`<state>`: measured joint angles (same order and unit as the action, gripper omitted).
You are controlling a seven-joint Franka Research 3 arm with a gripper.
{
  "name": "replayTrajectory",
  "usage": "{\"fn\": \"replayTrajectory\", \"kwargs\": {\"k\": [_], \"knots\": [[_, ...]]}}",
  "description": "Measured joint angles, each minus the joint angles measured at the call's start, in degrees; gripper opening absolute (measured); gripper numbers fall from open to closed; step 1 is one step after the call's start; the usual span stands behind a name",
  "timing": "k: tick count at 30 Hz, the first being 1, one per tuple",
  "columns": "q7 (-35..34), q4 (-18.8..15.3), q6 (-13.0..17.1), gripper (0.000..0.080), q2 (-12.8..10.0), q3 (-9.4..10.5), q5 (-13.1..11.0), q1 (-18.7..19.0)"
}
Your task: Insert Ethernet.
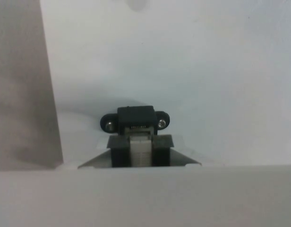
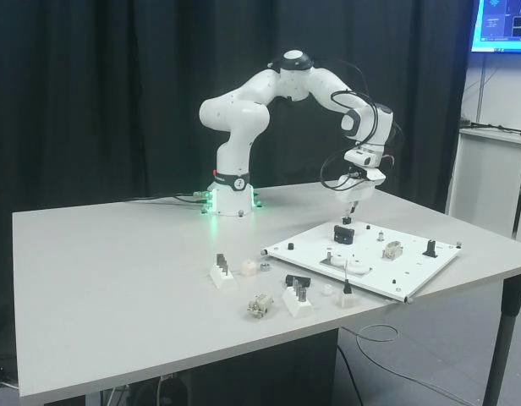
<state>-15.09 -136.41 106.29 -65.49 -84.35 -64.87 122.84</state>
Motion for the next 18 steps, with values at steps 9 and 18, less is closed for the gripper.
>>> {"fn": "replayTrajectory", "kwargs": {"k": [9, 18], "knots": [[-0.1, 0.0, 0.0, 0.0090, 0.0, 0.03, 0.0, 0.0], [-1.5, 0.1, 0.1, 0.0090, 0.0, -0.05, 0.1, -0.1]]}}
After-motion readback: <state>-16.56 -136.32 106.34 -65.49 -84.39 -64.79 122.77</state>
